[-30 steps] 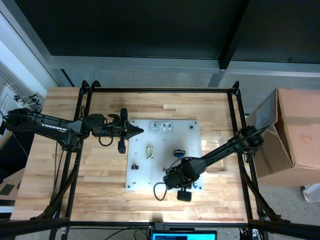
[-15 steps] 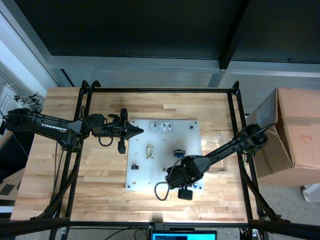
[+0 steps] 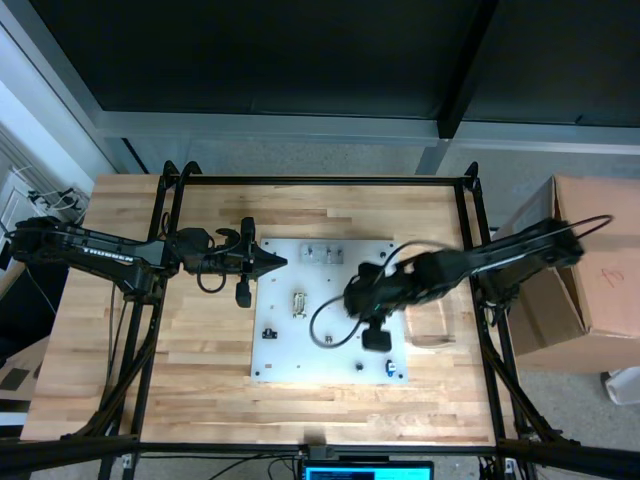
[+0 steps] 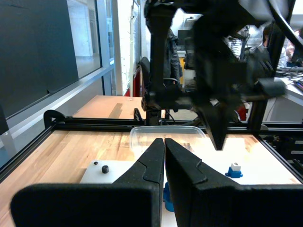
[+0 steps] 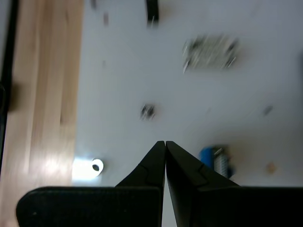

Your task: Pick the M12 nut and place it on its threads and fasten

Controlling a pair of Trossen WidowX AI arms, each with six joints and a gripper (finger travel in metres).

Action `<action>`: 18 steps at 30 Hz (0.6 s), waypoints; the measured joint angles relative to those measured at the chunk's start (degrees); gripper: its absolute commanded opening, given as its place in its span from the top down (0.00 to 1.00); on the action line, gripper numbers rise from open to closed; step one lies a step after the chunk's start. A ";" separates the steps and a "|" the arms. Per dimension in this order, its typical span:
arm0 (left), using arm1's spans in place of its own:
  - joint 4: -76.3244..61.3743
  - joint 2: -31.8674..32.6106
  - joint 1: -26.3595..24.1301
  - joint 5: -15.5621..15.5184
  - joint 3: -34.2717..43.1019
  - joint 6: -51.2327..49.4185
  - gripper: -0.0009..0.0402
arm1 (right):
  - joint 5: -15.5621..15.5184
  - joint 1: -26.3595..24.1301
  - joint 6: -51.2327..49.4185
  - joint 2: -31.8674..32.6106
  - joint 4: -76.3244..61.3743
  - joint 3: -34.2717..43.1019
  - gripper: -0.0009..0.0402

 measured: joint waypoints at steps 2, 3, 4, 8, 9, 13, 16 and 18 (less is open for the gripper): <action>0.02 0.00 0.00 0.00 0.00 0.00 0.98 | 1.25 -2.34 -3.08 -4.48 5.22 -4.04 0.98; 0.02 0.00 0.00 0.00 -0.02 0.02 0.98 | 1.36 -3.54 -4.44 -6.54 7.65 -5.90 0.98; 0.00 0.00 0.00 0.00 0.00 0.00 0.98 | 1.75 -4.68 -5.64 -8.68 10.29 -7.76 0.98; 0.02 0.00 0.00 0.02 -0.02 0.00 0.98 | 0.00 -8.87 -10.01 -16.61 22.05 -15.08 0.98; 0.00 0.00 0.00 0.02 0.00 0.00 0.98 | -0.81 -9.88 -10.82 -18.36 24.81 -16.96 0.98; 0.02 0.00 0.00 0.00 0.00 0.00 0.98 | -5.79 -14.29 -11.96 -24.44 35.50 -23.89 0.98; 0.00 0.00 0.00 0.00 0.00 0.02 0.98 | -9.29 -17.29 -12.13 -28.30 42.62 -29.00 0.98; 0.00 0.00 0.00 0.00 0.00 0.02 0.98 | -11.56 -19.04 -12.11 -30.14 46.66 -32.02 0.98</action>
